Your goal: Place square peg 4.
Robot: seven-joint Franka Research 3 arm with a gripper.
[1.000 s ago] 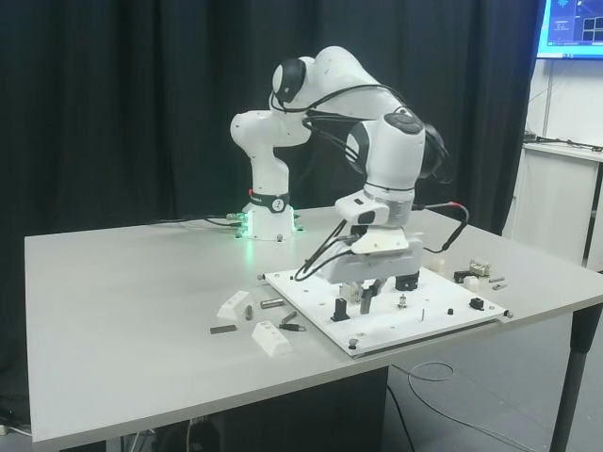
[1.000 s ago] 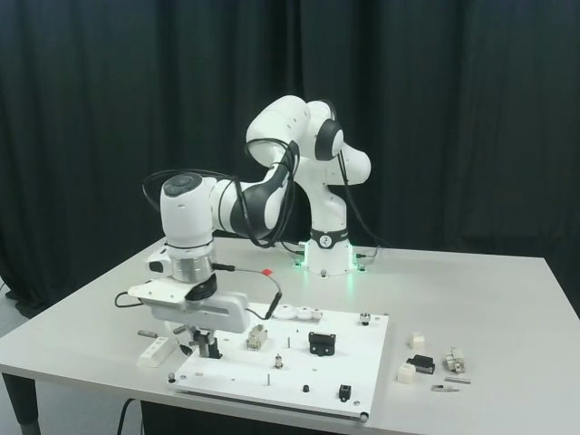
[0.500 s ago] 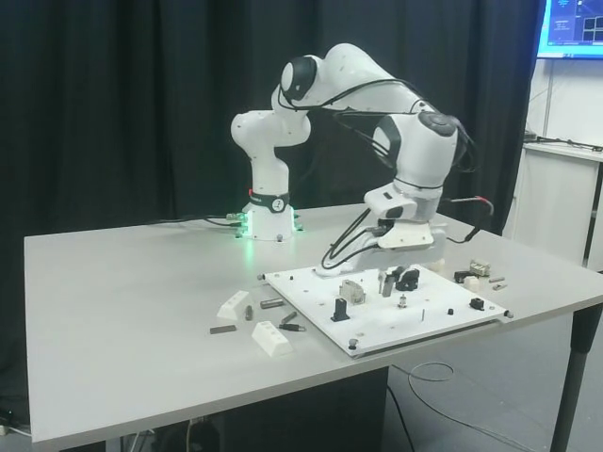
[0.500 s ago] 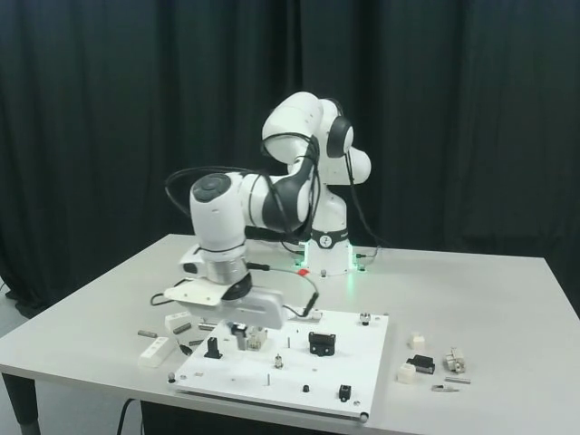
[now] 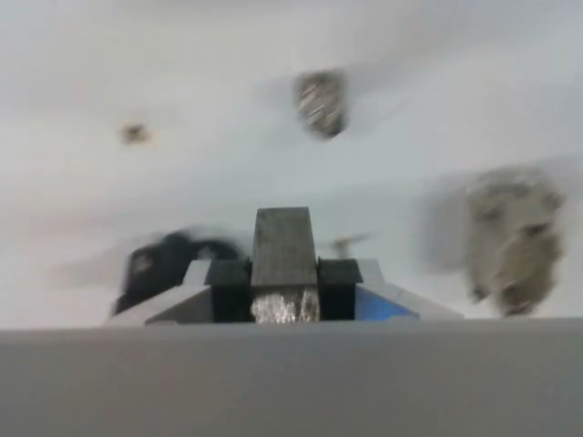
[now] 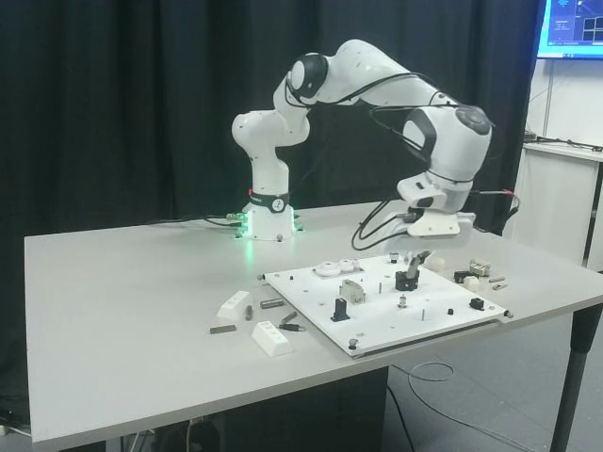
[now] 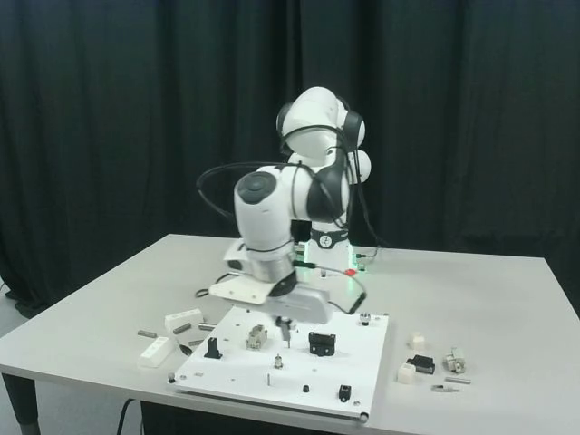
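One square peg, dark and blocky, sits clamped between the two fingertips of the gripper, as the wrist view shows; the fingers are clenched on it and it juts out past them. So the pick-up is done and the peg is in the air, not yet on the white board.

In the first room view the gripper hangs above the far right part of the board, just over a black fixture. In the second room view the peg points down between a small grey block and the black fixture, clear of the surface.

What is left, by my reckoning, is most of the placing: aligning over the right socket, lowering, seating the peg and letting go. Which hole is meant for it I cannot tell.
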